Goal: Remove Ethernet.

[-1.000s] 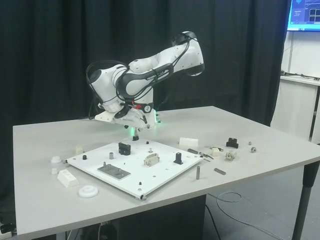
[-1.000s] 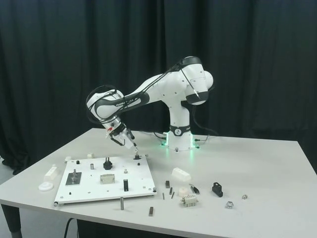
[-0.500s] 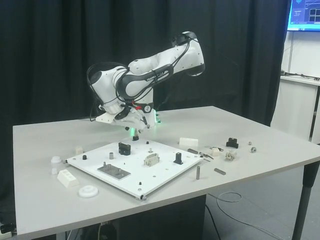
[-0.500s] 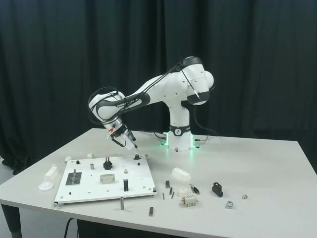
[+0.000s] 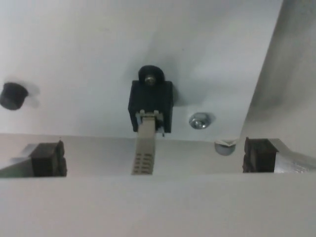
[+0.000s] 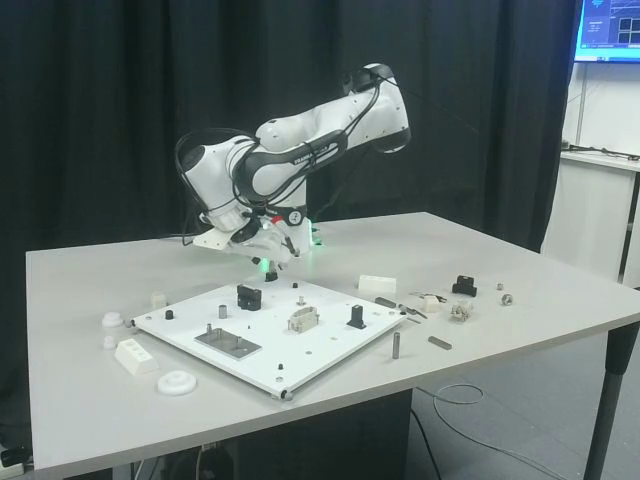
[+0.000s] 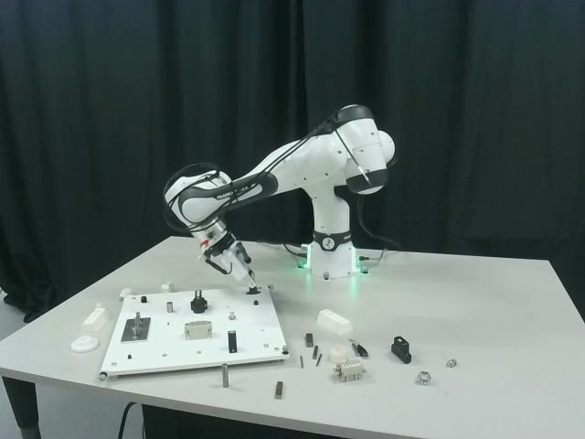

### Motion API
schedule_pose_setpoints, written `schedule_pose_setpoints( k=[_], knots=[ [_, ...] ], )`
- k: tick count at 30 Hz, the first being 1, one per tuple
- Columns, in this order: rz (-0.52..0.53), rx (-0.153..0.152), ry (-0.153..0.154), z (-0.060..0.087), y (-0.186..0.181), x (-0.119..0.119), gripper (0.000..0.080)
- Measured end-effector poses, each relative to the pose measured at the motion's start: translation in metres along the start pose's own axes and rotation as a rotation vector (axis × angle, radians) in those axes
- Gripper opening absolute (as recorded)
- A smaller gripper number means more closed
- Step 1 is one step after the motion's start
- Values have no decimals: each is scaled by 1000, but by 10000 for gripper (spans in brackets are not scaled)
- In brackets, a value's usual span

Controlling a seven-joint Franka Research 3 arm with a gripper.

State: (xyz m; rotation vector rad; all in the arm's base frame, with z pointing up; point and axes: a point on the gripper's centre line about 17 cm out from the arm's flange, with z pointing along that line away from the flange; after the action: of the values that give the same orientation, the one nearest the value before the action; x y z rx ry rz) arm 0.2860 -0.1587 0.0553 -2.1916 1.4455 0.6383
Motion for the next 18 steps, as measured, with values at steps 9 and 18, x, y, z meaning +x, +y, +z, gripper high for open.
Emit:
schedule_pose_setpoints(
  k=[9, 18],
  knots=[
    [26, 3, 4, 7, -5, 4, 800],
    [26, -5, 0, 11, -8, 3, 800]
  ],
)
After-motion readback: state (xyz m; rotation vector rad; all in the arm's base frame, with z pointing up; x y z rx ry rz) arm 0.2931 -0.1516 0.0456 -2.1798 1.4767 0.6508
